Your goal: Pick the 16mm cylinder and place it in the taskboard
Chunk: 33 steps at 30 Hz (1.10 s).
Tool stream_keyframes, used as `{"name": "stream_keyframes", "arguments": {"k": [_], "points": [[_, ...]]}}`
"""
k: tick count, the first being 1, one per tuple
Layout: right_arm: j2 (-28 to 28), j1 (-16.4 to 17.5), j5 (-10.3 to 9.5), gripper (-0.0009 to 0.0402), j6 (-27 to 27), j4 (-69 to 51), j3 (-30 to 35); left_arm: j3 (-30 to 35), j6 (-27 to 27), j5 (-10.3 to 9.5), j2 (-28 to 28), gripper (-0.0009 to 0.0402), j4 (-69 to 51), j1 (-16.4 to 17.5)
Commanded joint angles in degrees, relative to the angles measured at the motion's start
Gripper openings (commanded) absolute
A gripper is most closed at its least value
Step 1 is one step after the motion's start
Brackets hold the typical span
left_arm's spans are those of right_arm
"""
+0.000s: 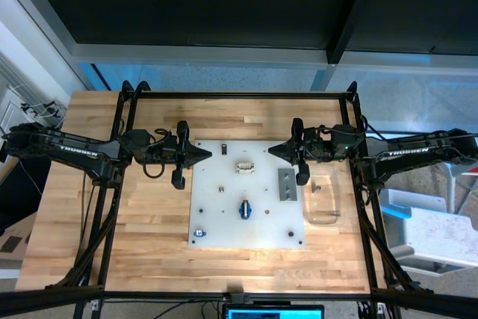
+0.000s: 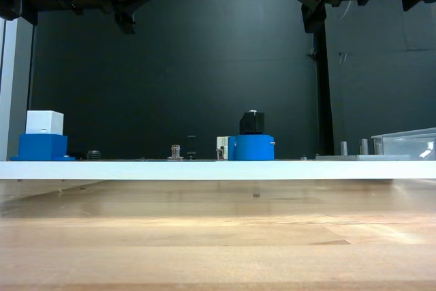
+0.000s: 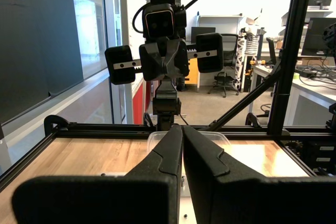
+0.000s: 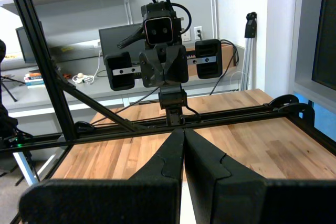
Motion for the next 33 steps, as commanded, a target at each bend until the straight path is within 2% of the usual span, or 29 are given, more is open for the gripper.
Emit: {"name": "stream_keyframes", "arguments": {"k": [1,19,26,33], "points": [[0.02,0.04,0.09,0.0,0.35,-0.7,0.59,0.02,0.0,0.02,0.0,0.0,0.0,0.0],[0.02,0.28,0.17,0.0,0.02,-45.88,16.37,0.02,0.0,0.02,0.0,0.0,0.0,0.0],[0.09,0.5,0.09,0.0,0.26,-58.93,20.37,0.02,0.0,0.02,0.0,0.0,0.0,0.0],[0.09,0.87,0.04,0.0,3.43,-67.52,22.34,0.02,0.0,0.02,0.0,0.0,0.0,0.02]]}}
